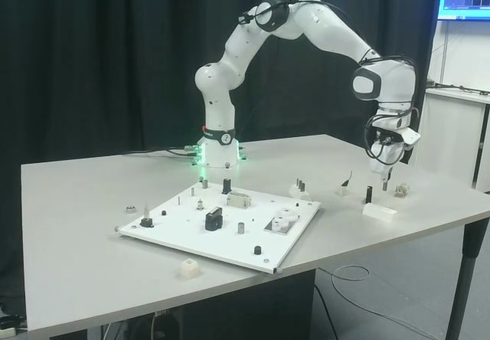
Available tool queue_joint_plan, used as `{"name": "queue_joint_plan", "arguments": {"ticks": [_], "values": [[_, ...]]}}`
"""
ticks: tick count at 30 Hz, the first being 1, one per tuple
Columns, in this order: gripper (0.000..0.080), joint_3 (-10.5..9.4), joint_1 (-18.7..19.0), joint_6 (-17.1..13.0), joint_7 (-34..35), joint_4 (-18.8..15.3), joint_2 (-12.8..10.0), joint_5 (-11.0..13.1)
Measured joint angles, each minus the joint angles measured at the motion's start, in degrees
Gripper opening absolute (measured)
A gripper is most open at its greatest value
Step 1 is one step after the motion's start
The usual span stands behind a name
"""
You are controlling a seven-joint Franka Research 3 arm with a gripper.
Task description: Insert round peg 3.
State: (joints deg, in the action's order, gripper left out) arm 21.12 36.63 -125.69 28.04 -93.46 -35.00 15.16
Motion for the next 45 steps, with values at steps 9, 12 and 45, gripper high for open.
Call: {"name": "queue_joint_plan", "arguments": {"ticks": [9, 12, 45], "values": [[0.0104, 1.31, 0.0, 0.9, 0.0, 0.0, 0.3, -1.9], [0.0104, 1.99, 0.0, 2.1, 0.0, 0.0, 0.5, -2.8], [0.0104, 1.63, -9.7, 7.4, -5.7, -10.5, 7.8, -13.5]]}}
